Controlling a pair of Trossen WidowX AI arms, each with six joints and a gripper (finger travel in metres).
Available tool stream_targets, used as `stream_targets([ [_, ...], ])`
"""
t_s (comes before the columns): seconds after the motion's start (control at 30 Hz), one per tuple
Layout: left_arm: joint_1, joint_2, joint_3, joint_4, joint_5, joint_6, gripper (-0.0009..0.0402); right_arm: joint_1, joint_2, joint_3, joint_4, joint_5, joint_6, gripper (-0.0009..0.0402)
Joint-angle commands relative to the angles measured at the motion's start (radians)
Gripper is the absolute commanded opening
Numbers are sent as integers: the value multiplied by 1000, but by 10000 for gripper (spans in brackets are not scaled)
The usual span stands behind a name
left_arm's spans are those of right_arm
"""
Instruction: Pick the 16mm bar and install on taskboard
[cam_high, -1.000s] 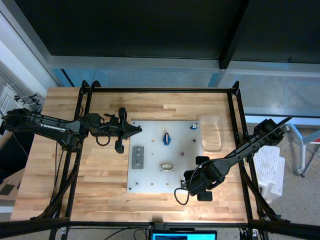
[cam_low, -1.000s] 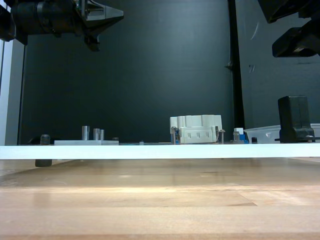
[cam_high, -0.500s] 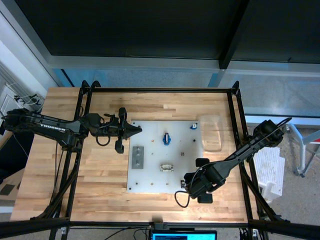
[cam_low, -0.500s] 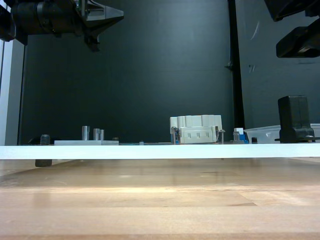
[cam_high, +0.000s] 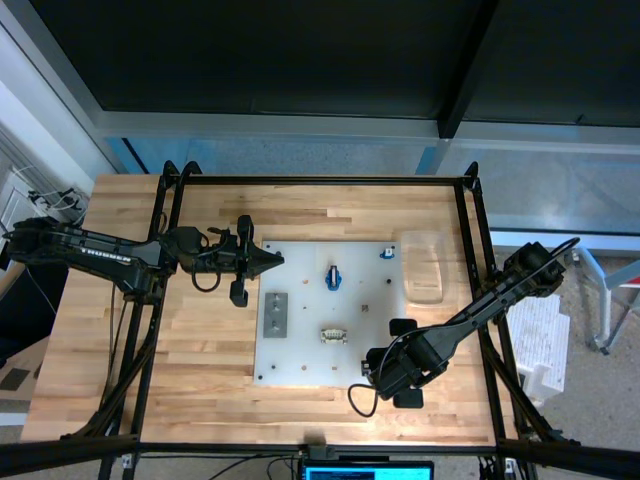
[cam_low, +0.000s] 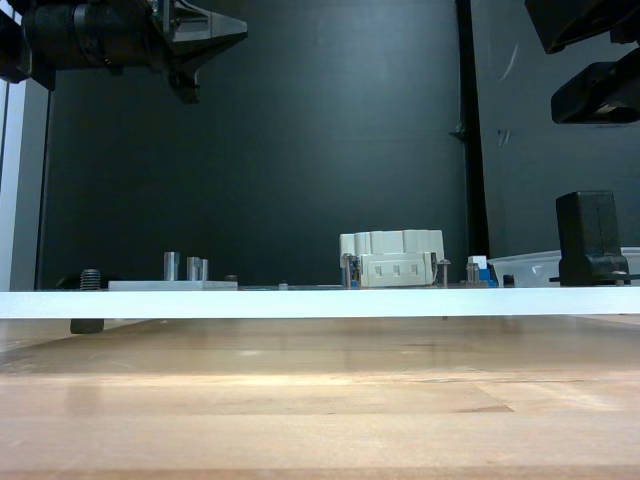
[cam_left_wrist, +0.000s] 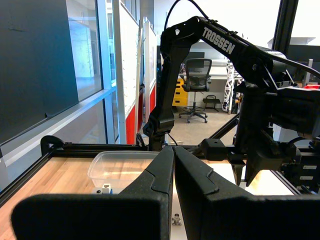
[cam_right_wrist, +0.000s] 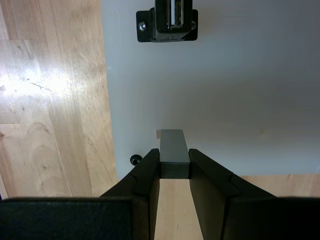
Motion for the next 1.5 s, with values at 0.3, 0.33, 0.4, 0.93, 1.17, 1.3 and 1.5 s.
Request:
stream_targets([
  [0.3, 0, 0, 0, 0, 0, 0, 0, 3, 1, 0, -1, -2, 3, 7],
  [0.33, 0, 0, 0, 0, 0, 0, 0, 3, 1, 0, -1, -8, 5, 7],
  [0.4, 0, 0, 0, 0, 0, 0, 0, 4, 1, 0, 0, -7, 9, 7],
  [0.93, 0, 0, 0, 0, 0, 0, 0, 10, 3, 0, -4, -6, 8, 7],
  [1.17, 0, 0, 0, 0, 0, 0, 0, 10, 3, -11, 1, -6, 8, 7],
  [1.3, 0, 0, 0, 0, 0, 0, 0, 9, 3, -14, 9, -6, 7, 7],
  [1.5, 0, 0, 0, 0, 0, 0, 0, 10, 3, -16, 18, -8, 8, 7],
])
